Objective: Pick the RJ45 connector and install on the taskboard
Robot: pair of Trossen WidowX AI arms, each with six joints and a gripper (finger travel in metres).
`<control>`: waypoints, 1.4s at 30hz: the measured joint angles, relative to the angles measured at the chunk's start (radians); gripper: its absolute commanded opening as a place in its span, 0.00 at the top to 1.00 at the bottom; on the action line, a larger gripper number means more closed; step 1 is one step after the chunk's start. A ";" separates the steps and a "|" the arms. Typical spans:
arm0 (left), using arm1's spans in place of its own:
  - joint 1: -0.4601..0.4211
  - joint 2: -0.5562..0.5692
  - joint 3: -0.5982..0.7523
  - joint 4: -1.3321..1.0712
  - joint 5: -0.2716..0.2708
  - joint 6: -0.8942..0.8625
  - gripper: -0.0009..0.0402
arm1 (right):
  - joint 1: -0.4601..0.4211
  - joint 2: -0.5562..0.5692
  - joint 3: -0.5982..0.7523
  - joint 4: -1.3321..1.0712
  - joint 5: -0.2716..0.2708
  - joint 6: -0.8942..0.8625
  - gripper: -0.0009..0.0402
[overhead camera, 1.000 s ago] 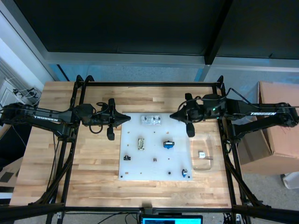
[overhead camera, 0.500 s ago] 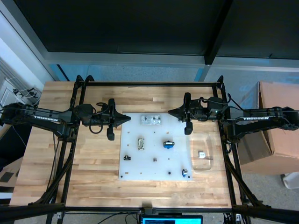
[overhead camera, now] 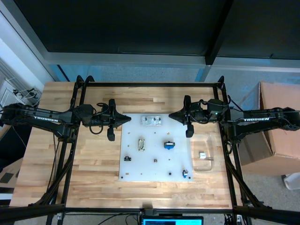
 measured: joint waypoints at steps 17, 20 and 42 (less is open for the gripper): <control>0.000 0.000 0.000 0.000 0.000 0.000 0.98 | 0.002 0.000 -0.033 0.062 0.025 0.036 0.98; 0.000 0.000 0.000 0.000 0.000 0.000 0.98 | 0.006 0.000 -0.034 0.063 0.031 0.035 0.98; 0.000 0.000 0.000 0.000 0.000 0.000 0.98 | 0.045 0.000 -0.034 0.065 0.034 0.011 0.98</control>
